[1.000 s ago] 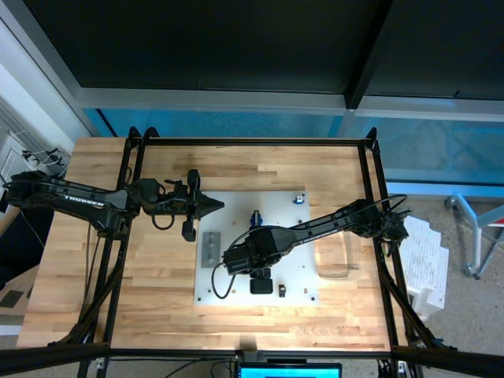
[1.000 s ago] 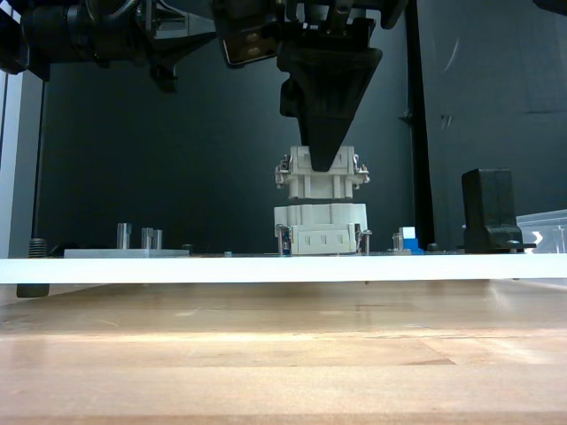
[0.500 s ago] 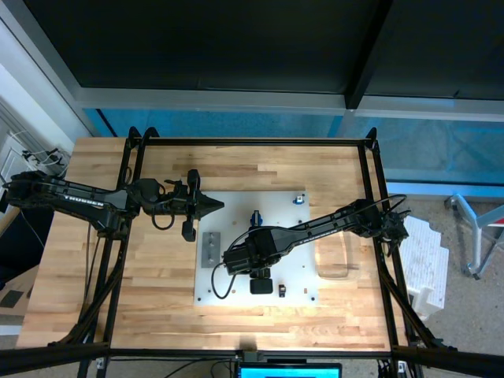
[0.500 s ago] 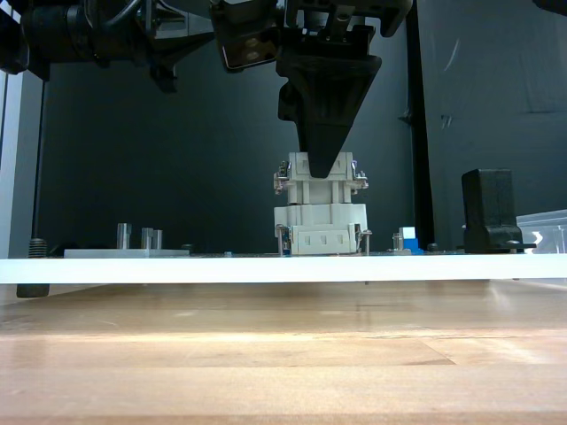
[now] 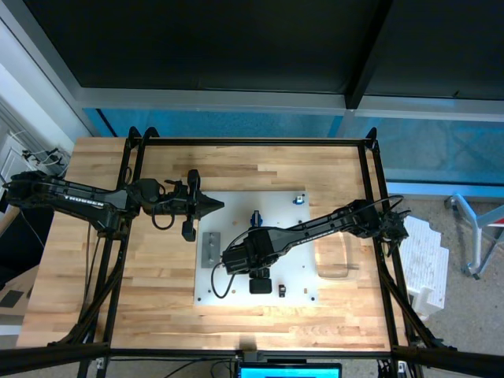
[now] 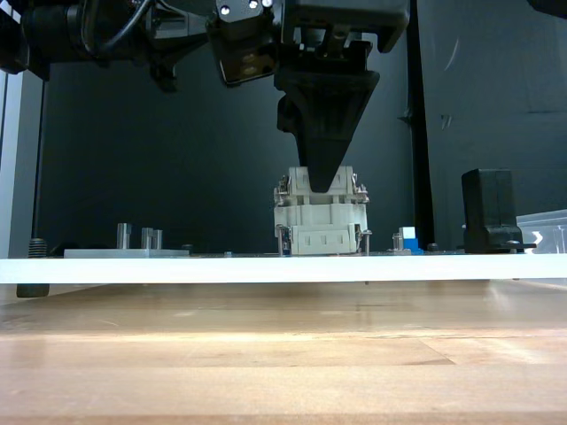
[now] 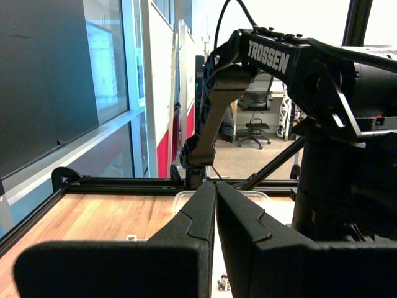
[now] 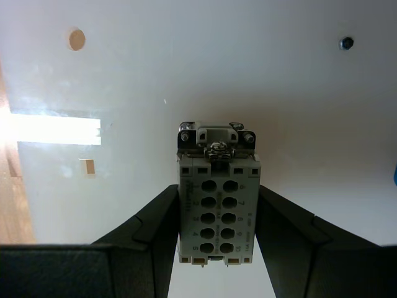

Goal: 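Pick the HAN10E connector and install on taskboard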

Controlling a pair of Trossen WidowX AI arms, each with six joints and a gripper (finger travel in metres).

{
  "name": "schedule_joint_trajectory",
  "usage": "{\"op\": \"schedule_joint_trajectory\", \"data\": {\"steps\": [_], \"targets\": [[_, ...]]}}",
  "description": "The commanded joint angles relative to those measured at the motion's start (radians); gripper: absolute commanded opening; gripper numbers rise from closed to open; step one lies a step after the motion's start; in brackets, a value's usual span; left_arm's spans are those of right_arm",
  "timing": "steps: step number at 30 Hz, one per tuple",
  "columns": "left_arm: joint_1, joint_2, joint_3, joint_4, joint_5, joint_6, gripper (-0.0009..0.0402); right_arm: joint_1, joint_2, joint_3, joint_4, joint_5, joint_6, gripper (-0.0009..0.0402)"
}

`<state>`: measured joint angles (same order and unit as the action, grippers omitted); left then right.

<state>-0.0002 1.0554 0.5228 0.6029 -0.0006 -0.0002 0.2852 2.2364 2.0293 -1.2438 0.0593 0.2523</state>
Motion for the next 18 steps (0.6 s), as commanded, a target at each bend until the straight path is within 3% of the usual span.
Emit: {"op": "schedule_joint_trajectory", "data": {"steps": [1, 18], "targets": [[0.0, 0.0, 0.0, 0.0, 0.0, 0.0, 0.0001, 0.001, 0.0, 0.0, 0.004, 0.0, 0.001, 0.0043], [0.0, 0.0, 0.0, 0.0, 0.0, 0.0, 0.0001, 0.001, 0.0, -0.072, 0.08, 0.0, 0.003, 0.0043]]}}
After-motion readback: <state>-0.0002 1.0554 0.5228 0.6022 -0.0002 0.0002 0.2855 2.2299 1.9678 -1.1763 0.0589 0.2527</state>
